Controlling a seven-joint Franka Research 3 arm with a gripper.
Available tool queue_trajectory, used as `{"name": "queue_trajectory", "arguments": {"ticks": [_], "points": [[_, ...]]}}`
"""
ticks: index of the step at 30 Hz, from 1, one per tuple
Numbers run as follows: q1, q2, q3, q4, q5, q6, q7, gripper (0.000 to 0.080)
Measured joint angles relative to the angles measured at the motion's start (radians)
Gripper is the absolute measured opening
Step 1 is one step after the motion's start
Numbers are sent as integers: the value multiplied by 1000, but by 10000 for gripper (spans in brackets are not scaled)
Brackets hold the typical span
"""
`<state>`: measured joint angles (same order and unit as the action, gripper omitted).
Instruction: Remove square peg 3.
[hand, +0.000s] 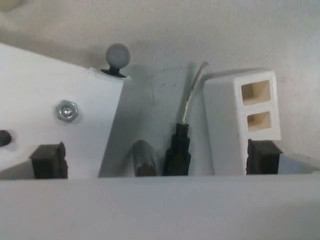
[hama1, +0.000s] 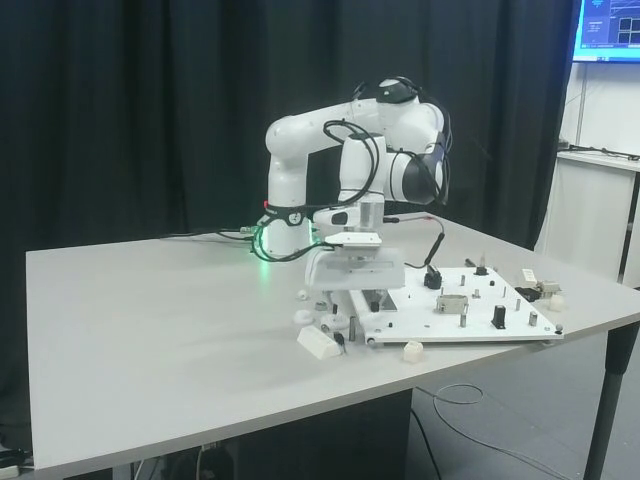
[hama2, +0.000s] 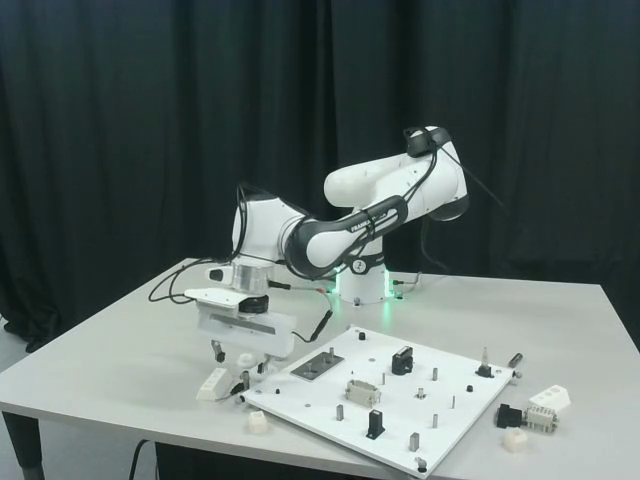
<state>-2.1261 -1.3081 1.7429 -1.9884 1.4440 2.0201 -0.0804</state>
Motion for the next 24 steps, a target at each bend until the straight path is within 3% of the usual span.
{"name": "queue_trajectory", "arguments": {"ticks": [15,24], "points": [[1,2,-19,2,0,-7,12,800],[9,11,-29,26,0,-15,105,800]]}}
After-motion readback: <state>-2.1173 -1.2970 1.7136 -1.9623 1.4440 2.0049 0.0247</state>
